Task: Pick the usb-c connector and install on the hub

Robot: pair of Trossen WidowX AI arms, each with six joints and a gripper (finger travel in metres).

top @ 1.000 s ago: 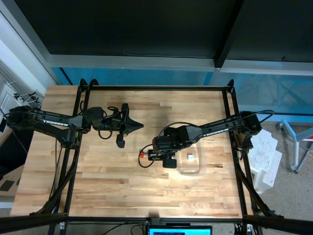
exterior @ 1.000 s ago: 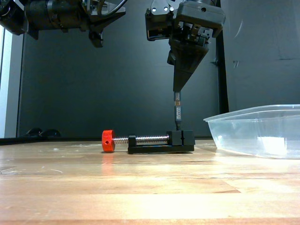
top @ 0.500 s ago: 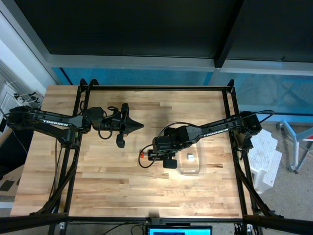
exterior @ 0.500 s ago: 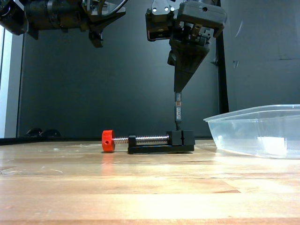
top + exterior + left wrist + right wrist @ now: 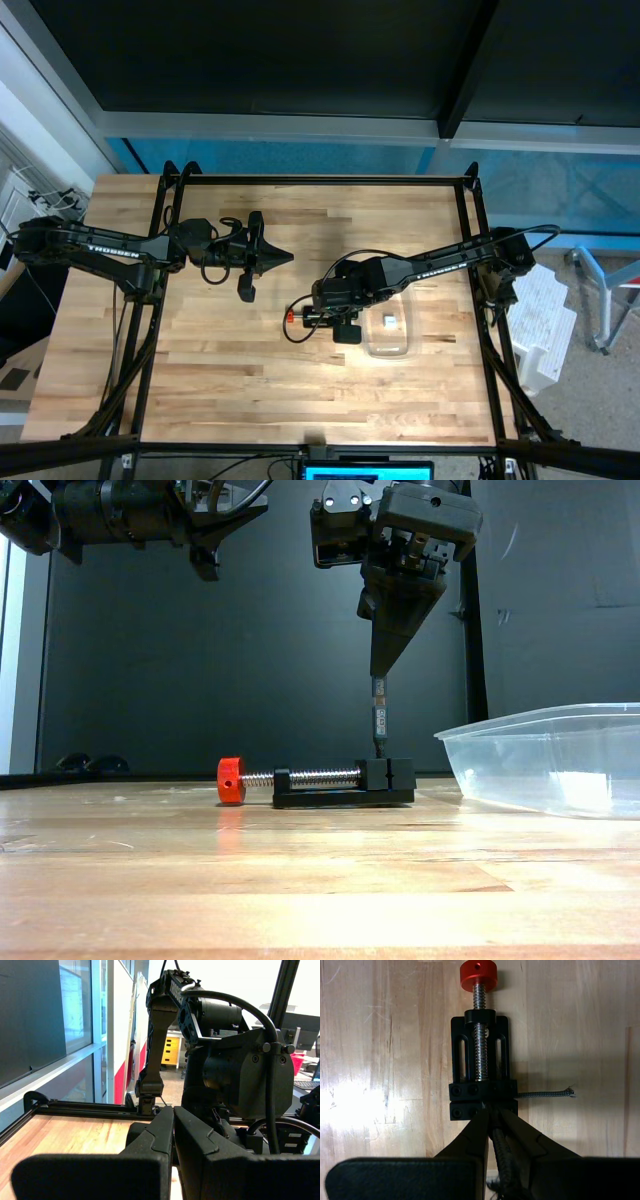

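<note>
The usb-c connector (image 5: 379,716), a slim grey plug, hangs upright from my right gripper (image 5: 378,676), which is shut on it. Its lower tip meets the top of a small black clamp (image 5: 345,781) with a red knob (image 5: 230,780); how far in it sits I cannot tell. In the right wrist view the right gripper (image 5: 492,1113) pinches a braided cable directly over the clamp's jaw blocks (image 5: 481,1100). A frayed cable end (image 5: 547,1094) sticks out sideways. My left gripper (image 5: 283,257) hovers high at the table's back left, shut and holding nothing (image 5: 173,1112).
A clear plastic tub (image 5: 400,345) stands just right of the clamp, with a small white piece (image 5: 388,320) inside; its rim (image 5: 540,720) rises close to the right arm. Black frame rails (image 5: 320,181) border the wooden table.
</note>
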